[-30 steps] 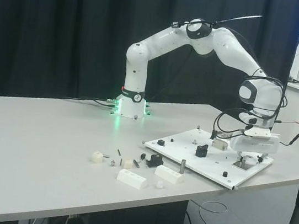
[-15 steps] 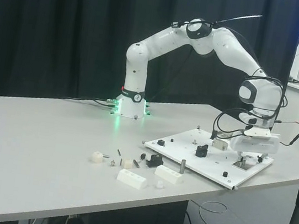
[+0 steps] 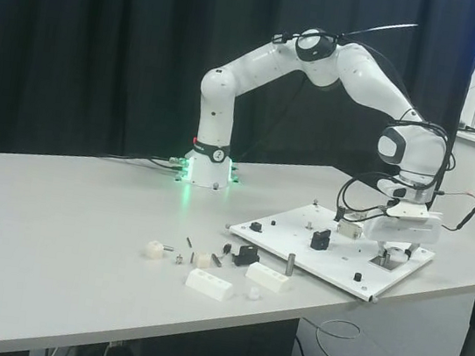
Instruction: Remove large gear.
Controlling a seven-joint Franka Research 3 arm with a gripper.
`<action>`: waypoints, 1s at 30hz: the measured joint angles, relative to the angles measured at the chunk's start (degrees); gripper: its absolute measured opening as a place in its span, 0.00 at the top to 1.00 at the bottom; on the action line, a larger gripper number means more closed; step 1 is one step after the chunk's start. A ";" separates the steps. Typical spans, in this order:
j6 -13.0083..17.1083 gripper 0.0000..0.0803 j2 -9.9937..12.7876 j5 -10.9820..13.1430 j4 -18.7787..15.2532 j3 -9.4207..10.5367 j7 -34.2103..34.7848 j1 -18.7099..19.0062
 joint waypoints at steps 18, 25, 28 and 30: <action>-0.87 0.26 -0.77 -0.24 0.06 -0.45 0.00 0.15; -1.94 0.26 -1.67 -0.48 0.09 -0.91 0.00 0.20; -2.04 0.26 -2.08 -0.51 0.24 -1.15 0.00 0.21; -2.23 0.26 -2.42 -0.63 0.26 -1.23 0.00 0.21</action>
